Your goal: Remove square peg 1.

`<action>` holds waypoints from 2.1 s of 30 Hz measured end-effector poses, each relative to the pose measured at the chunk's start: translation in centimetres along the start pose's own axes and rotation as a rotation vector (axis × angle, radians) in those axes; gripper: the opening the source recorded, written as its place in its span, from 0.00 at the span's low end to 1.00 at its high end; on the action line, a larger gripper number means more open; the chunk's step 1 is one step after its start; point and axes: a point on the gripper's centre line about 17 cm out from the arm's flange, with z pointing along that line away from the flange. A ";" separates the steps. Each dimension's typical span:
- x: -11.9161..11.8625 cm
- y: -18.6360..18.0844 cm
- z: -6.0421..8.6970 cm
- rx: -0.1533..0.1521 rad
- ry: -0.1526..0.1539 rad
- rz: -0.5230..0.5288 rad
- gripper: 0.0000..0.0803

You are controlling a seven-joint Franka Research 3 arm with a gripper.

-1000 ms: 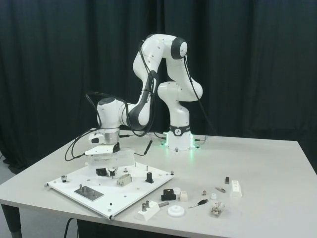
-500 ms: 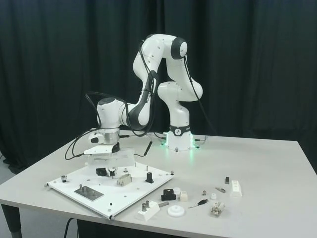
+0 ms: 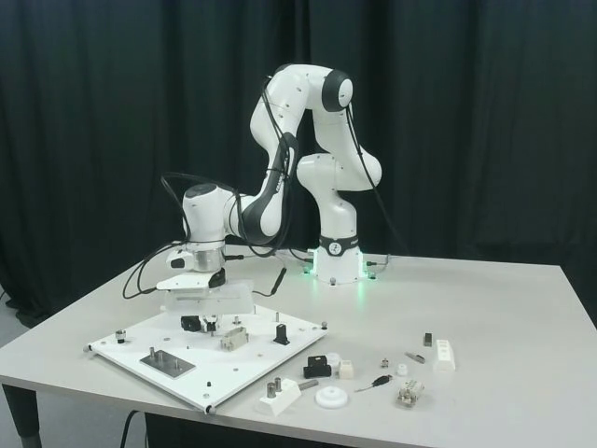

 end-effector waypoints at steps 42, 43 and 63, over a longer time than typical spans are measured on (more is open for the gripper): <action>0.1 0.0 0.0 -0.001 0.000 0.114 0.03; 0.1 0.0 0.0 -0.001 0.000 0.108 0.03; 0.1 0.0 -0.1 -0.002 0.001 -0.038 0.03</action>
